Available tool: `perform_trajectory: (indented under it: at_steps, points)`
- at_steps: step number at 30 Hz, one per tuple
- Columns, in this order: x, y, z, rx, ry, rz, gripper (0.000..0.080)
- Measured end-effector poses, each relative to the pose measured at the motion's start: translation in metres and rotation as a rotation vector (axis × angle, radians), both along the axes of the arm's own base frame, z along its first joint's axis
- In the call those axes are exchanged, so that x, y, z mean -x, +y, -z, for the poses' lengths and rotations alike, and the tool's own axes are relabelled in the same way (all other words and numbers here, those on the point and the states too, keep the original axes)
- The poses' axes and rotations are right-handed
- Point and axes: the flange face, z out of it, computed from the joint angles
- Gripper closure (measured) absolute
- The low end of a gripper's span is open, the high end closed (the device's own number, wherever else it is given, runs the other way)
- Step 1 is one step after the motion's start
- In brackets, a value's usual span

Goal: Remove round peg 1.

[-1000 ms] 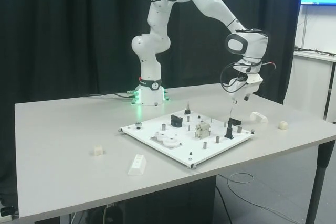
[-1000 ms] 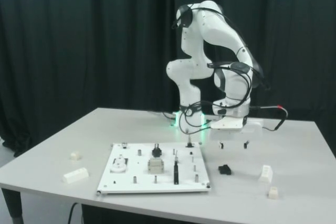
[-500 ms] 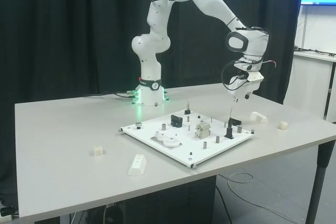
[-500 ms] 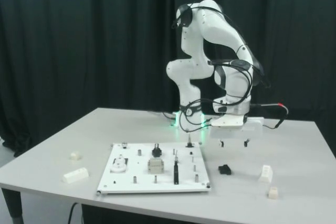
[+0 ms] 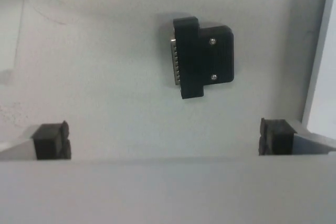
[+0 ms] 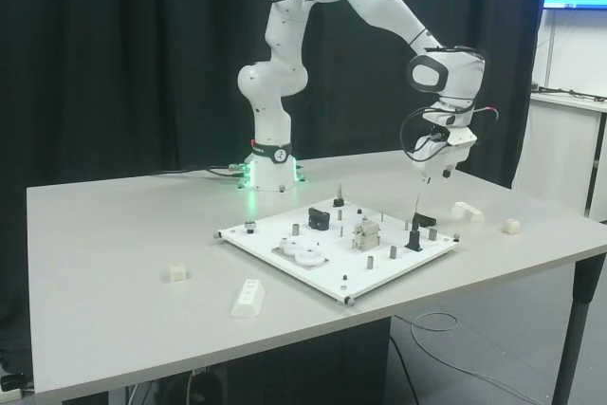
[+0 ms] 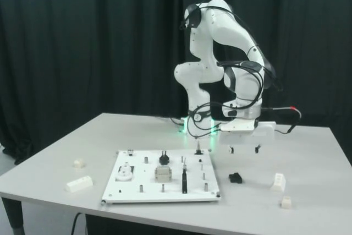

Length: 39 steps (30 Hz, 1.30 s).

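Note:
My gripper [image 7: 245,150] hangs open and holds nothing, well above the table, just off the white board [image 7: 148,177] on the side away from the loose white blocks at the table's front. Directly below it a black connector [image 5: 202,57] lies flat on the grey table; it is also seen as the connector [image 7: 235,178] beside the board. In the wrist view the gripper [image 5: 163,139] shows both black fingertips [image 5: 51,141] spread wide. Several small grey round pegs [image 7: 146,159] stand upright on the board [image 6: 332,258]; I cannot tell which one is peg 1.
A tall black part [image 7: 184,181], a black block [image 6: 319,218] and white gears [image 6: 303,253] stand on the board. Loose white blocks lie on the table: a long block [image 6: 248,298], a small block [image 6: 176,272], and two more blocks [image 7: 278,181] beyond the connector.
The gripper has risen a little, straight up from above the black connector. Its fingers stayed open. Nothing on the board or table moved.

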Motion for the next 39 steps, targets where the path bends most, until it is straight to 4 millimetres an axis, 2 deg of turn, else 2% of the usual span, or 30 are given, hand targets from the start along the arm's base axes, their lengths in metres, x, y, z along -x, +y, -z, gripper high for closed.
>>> perform_trajectory:
  at_steps: [15,23,31,39]
  points:
    - [-0.004,-0.009,-0.004,0.003,-0.009,-0.023,0.0003]
    - [-0.006,-0.02,-0.002,0.023,0.003,-0.02,0.0003]
    - [-0.009,-0.037,-0.002,0.049,0.022,-0.023,0.0003]
    - [-0.01,-0.065,-0.003,0.078,0.039,-0.007,0.0003]
